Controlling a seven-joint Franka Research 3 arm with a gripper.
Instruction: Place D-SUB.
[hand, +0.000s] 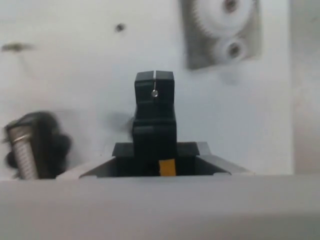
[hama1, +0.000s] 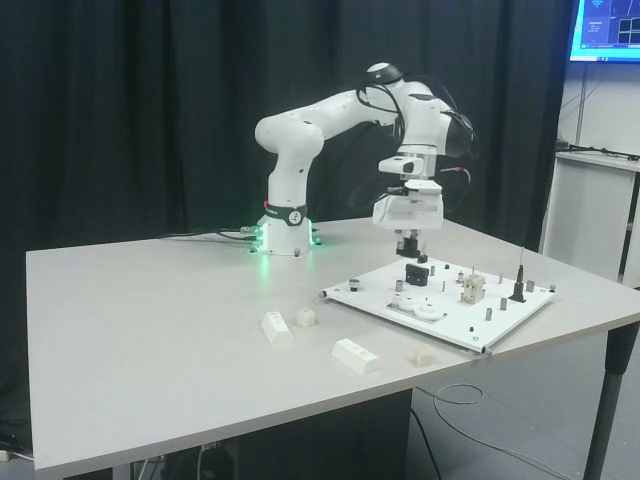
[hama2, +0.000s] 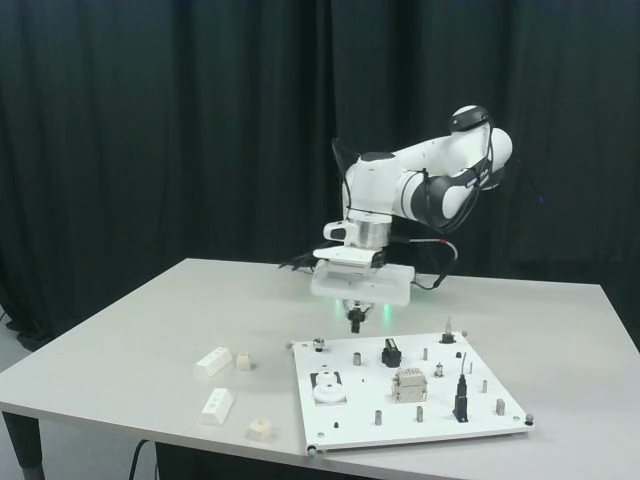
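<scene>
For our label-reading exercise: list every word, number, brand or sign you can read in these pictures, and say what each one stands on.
No text can be read in any view.
Screen, first room view: shows lines of text or graphics, too small to read.
Arm base: a small round mark, too small to read.
Board, parts and white blocks: no legible labels.
Gripper, wrist view: no markings.

board on table | pincer above board's rear edge | 4 blocks beside board
</scene>
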